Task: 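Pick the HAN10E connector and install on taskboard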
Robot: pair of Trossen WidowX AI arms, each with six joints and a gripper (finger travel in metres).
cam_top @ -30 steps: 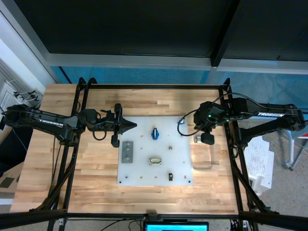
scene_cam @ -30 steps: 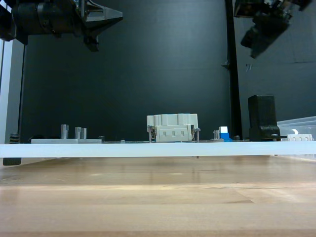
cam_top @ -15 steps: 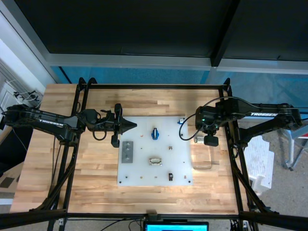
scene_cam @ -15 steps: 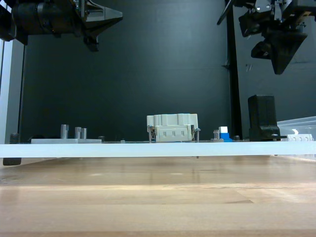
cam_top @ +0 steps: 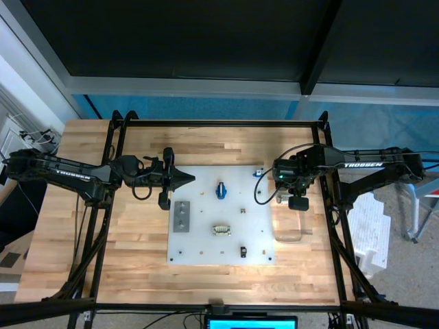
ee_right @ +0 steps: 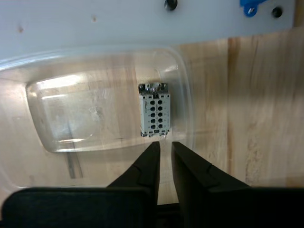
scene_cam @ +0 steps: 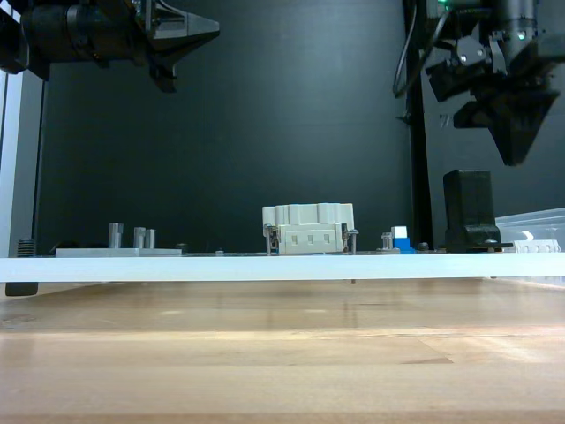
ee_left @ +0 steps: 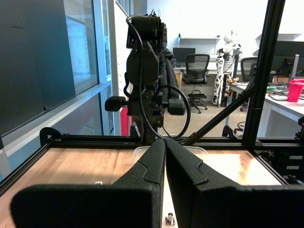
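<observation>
The left end effector point(cam_top: 189, 179), fingers pressed together, has stayed parked over the taskboard's point(cam_top: 206, 233) left edge. The right end effector point(ee_right: 165, 146), fingers barely parted, has swung down over the clear tray point(ee_right: 186, 99) beside the board, so the pick looks imminent. The HAN10E connector point(ee_right: 155, 114) lies flat in that tray just ahead of the fingertips: pale grey-white, two rows of dark contact holes.

high view: above the table's point(cam_top: 130, 253) near edge, looking down and away.
low view: table-top height, near edge, level, close to the taskboard point(scene_cam: 265, 268).
left wrist: level along left claw point(ee_left: 165, 141), by taskboard's far-left corner, facing right arm point(ee_left: 145, 61).
right wrist: straight down along right claw point(ee_right: 165, 143), close above clear tray point(ee_right: 95, 109).
shared: taskboard, in high and low views.
</observation>
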